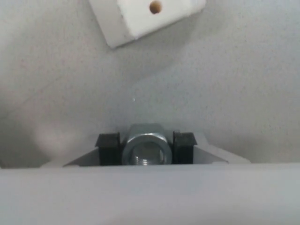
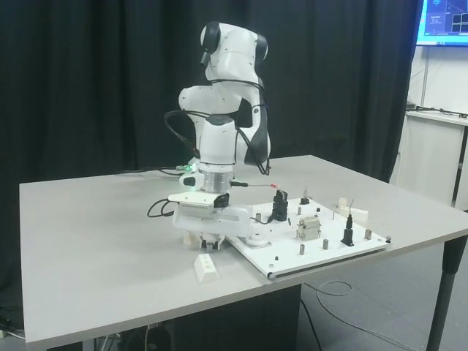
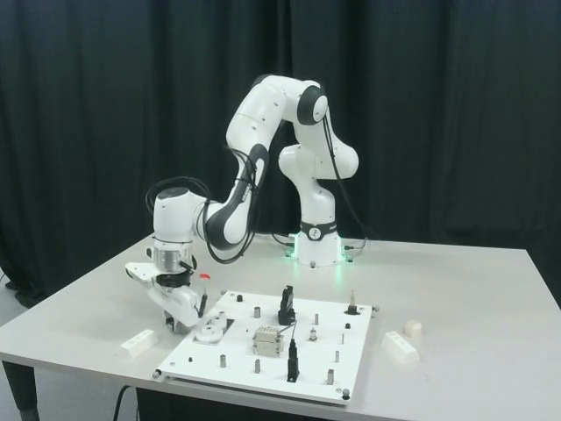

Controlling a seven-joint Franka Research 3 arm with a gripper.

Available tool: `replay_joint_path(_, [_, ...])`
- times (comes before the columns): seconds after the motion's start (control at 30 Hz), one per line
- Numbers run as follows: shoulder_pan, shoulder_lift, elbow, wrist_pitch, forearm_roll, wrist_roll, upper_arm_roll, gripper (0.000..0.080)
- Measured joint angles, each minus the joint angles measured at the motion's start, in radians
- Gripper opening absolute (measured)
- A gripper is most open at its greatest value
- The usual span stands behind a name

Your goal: Pick bolt 4.

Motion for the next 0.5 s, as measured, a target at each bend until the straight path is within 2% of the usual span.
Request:
replay_joint_path(0.23, [0.000, -0.028, 0.000, -0.035, 0.000, 0.000, -0.010, 0.0237])
replay_joint_path(0.5, [0.000, -0.043, 0.000, -0.054, 0.000, -0.017, -0.015, 0.0237])
